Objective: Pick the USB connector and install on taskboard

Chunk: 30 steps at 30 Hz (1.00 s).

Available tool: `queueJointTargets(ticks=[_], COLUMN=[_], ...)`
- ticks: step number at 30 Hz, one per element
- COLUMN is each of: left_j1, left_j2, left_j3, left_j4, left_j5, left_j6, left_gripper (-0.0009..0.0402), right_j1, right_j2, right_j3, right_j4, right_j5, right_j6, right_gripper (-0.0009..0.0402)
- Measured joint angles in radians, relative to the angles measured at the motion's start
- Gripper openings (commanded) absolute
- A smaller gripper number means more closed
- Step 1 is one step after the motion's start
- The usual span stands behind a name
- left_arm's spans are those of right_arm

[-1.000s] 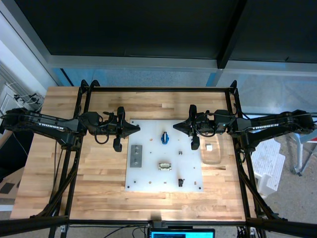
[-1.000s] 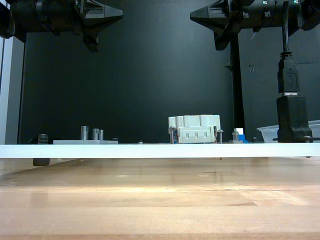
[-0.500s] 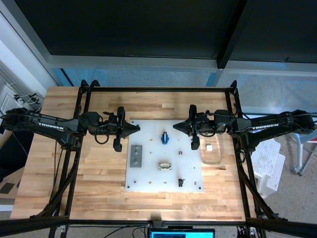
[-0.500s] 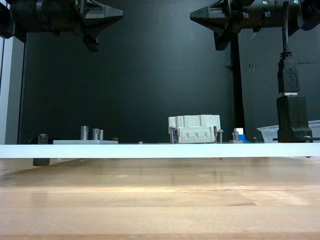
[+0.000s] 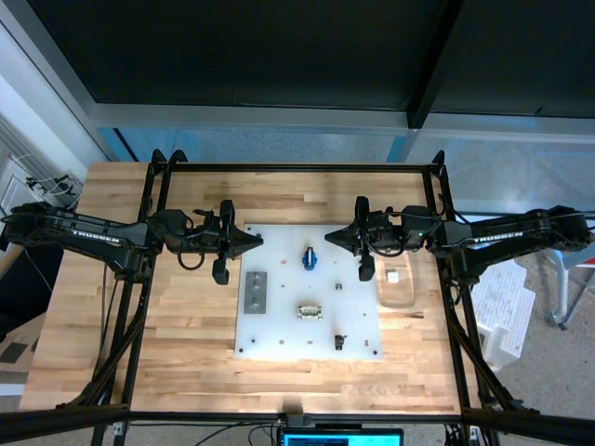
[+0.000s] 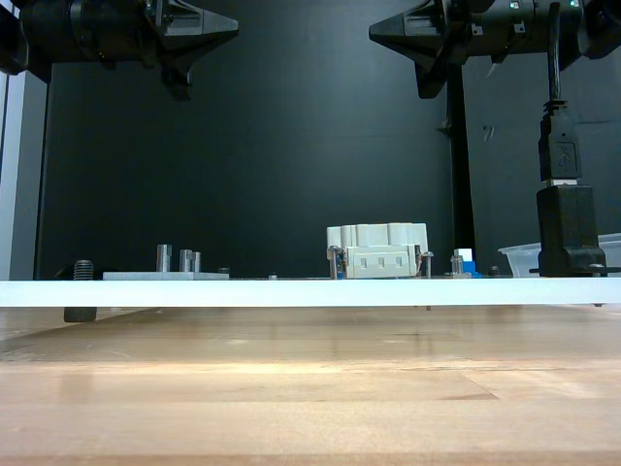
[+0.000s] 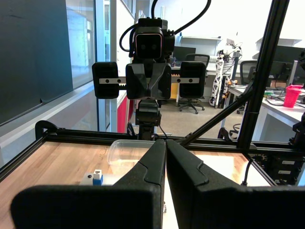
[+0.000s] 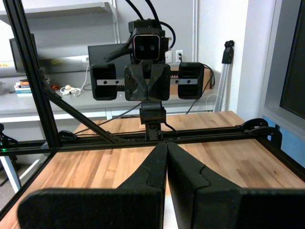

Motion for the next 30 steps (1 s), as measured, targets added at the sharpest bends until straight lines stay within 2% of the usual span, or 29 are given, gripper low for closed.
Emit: queueJointTargets(ticks=[30], left_j1=[0.0], left_j2=[0.0], left_j3=[0.0], left_j4=[0.0], left_j5=[0.0], left_j6=[0.0], left_gripper=[0.0], right_j1=[0.0], right_j2=[0.0], right_j3=[0.0], right_j4=[-0.011], right_j5=[0.0], right_j6=[0.0], right_gripper=[0.0])
